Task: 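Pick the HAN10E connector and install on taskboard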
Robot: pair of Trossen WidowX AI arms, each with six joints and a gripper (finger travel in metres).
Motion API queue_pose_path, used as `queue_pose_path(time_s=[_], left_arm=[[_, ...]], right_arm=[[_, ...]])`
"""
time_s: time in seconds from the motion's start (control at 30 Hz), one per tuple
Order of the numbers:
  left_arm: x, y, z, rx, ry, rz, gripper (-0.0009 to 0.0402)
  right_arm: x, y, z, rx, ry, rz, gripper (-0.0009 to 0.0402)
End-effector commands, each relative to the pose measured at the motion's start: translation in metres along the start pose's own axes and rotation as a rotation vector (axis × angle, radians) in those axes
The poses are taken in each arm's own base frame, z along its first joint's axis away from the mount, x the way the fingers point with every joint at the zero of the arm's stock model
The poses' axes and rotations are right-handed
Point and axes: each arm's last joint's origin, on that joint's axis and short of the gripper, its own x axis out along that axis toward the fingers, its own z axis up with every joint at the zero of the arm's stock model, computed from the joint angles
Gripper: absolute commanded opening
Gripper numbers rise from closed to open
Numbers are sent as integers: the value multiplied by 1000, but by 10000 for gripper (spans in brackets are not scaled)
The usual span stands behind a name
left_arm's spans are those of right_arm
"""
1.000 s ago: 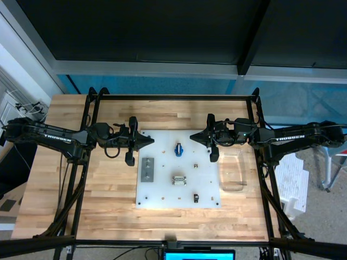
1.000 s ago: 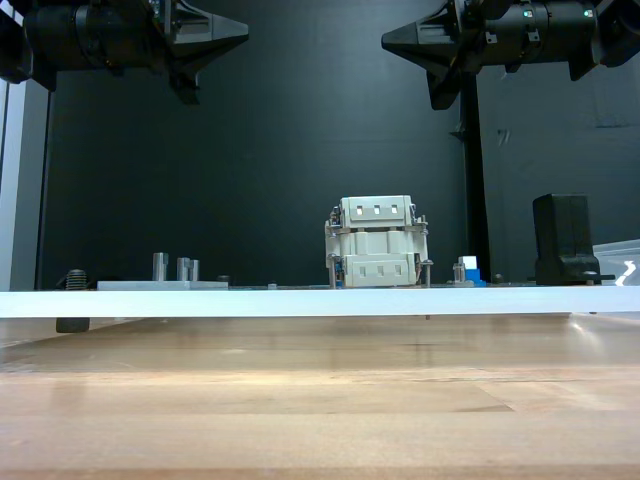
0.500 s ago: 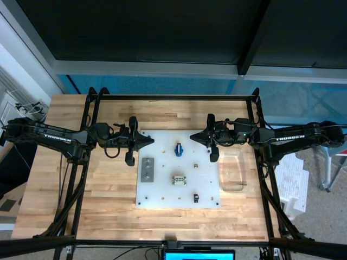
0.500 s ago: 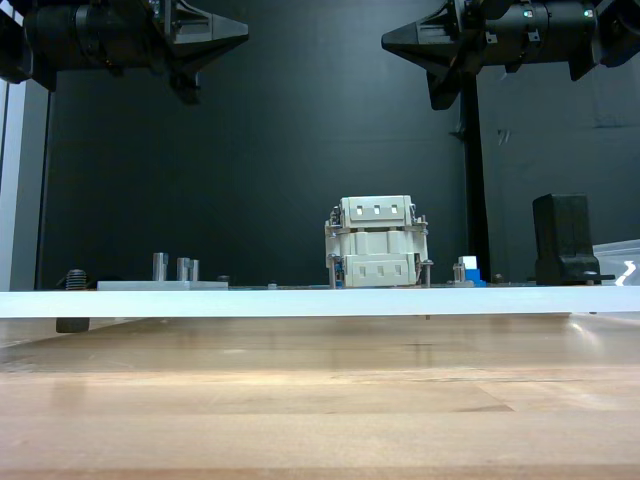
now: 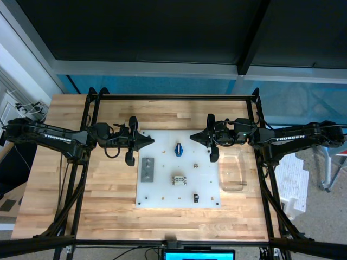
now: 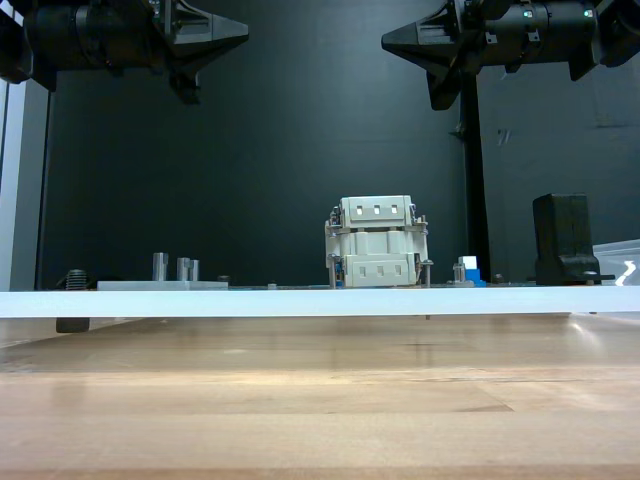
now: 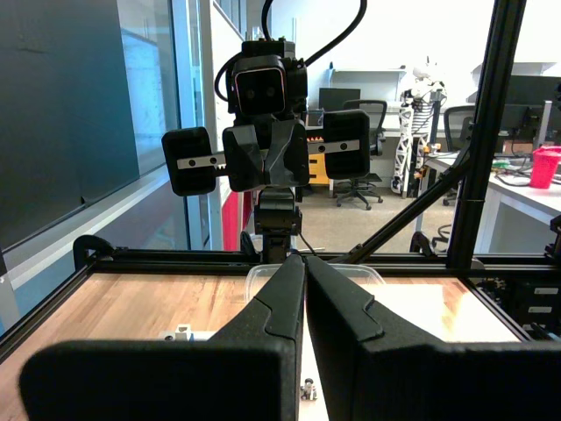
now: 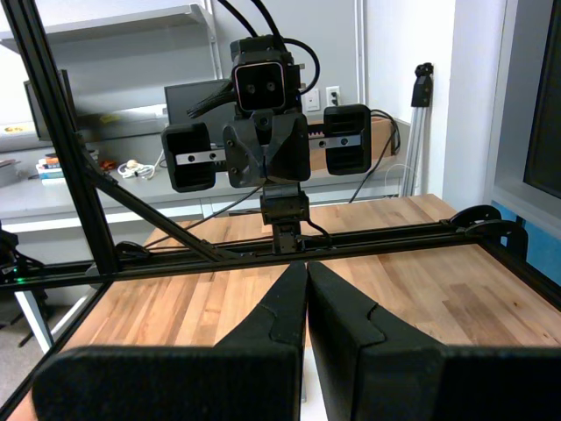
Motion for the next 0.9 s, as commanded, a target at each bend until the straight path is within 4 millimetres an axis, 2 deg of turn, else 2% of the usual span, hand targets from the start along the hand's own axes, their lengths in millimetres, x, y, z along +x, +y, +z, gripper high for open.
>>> queue_pose_path(time_s=[0.03,0.9], left_arm=[[0,0,0,0,0,0,1],[0,0,0,0,0,0,1]], right_arm=[[0,0,0,0,0,0,0],[0,0,-2,2,20,-2,0]])
